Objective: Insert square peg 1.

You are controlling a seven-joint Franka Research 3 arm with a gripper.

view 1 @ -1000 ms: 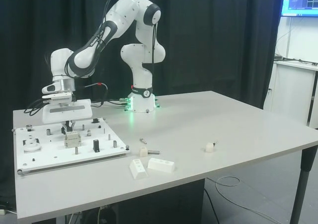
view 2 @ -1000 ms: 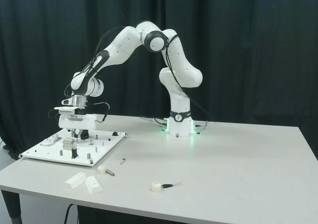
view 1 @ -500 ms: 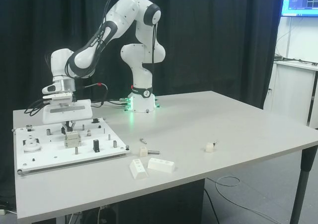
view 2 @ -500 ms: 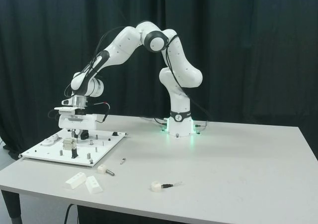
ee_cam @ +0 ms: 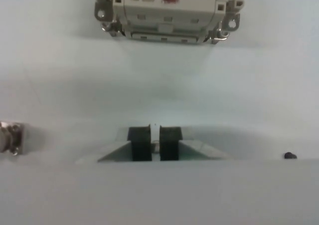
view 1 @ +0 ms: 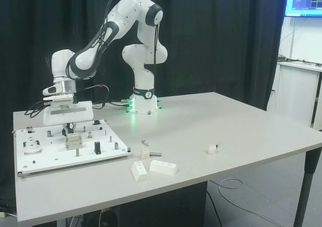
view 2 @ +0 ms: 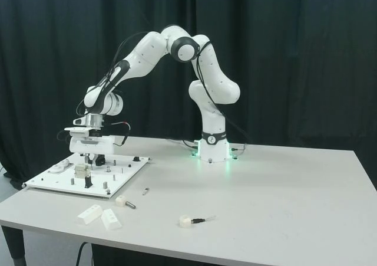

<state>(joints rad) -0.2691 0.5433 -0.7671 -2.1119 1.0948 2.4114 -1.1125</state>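
Holding what appears to be a thin white peg point(ee_cam: 155, 131) between nearly closed pads above the white board point(view 1: 55, 156), the gripper point(ee_cam: 155, 144) should descend vertically, keeping it square to its hole.

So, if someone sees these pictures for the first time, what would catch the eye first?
Most likely the big white arm, bent high in front of the black curtain, with its gripper held low over the white board at the table's end. Next, the green light at the arm's base, and the small white blocks lying loose near the table's front edge.
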